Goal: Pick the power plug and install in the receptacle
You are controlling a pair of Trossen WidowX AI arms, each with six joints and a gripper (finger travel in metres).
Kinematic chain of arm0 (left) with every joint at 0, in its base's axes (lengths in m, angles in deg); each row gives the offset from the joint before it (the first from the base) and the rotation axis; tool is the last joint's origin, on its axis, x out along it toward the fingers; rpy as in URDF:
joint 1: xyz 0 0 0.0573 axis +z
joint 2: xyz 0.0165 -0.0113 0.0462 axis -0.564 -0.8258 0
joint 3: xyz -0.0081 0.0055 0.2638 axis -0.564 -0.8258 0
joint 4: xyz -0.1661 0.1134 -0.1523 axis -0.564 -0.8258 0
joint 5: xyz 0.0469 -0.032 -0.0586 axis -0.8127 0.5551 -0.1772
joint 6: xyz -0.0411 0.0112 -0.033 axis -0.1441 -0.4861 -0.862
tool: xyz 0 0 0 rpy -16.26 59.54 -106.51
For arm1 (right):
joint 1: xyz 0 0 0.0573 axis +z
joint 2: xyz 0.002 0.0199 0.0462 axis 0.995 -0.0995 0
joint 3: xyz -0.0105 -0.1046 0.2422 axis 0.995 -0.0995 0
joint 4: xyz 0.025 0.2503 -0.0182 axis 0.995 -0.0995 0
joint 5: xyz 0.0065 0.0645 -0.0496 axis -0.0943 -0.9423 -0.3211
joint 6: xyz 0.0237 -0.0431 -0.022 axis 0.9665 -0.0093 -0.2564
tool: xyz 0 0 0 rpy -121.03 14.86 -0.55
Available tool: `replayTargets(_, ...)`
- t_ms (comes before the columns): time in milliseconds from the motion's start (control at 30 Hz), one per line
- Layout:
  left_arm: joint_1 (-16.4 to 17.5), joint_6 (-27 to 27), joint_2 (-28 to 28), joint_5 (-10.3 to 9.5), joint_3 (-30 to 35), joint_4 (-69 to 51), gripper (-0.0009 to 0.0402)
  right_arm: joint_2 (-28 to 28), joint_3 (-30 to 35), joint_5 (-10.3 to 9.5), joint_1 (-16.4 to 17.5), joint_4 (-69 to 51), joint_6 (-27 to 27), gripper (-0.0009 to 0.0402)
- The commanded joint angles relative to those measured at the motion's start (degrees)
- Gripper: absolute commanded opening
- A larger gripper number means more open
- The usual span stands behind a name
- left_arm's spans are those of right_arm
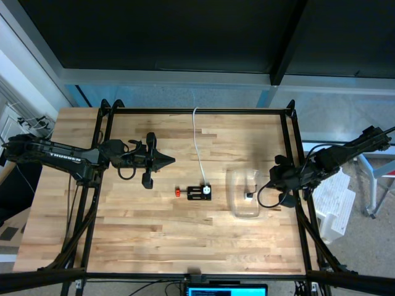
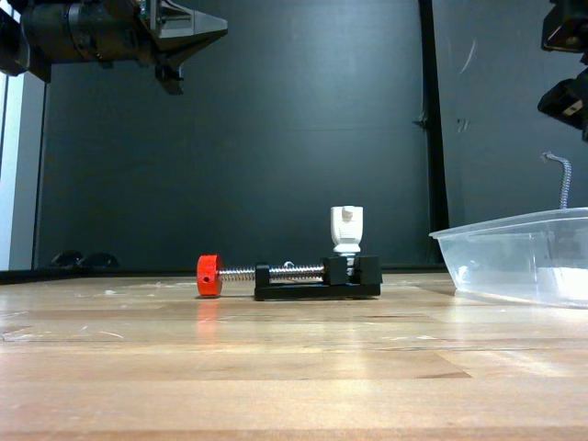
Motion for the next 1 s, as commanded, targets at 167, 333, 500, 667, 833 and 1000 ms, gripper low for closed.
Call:
replayTargets(167, 0.02, 0.00, 0.00, 0.00, 0.00, 0.02, 0.0000, -3.28, -3.10, 0.90, 0.17, 4.59, 1.44, 0.0126)
replayTargets(333, 0.02, 0.02, 0.00, 0.00, 0.00, 0.02, 0.0000, -5.55, -4.44, 0.90, 0.17, 6.54, 1.77, 0.0178)
replayTargets(500, 0.02, 0.02, 0.00, 0.00, 0.00, 0.00, 0.0000, -7.76, -5.88, 1.11, 0.17, 10.25, 2.62, 0.0198)
replayTargets(667, 0.02, 0.02, 0.00, 0.00, 0.00, 0.02, 0.0000, -10.14, -5.99, 1.31, 0.24, 11.02, 2.64, 0.0202)
replayTargets(833, 0.02, 0.02, 0.00, 0.00, 0.00, 0.02, 0.0000, -12.55, -6.01, 1.36, 0.28, 13.40, 2.16, 0.0201)
replayTargets(1000, 0.00, 0.02, 0.00, 0.00, 0.00, 0.02, 0.0000, -15.72, -6.01, 1.38, 0.15, 16.22, 0.39, 0.0201)
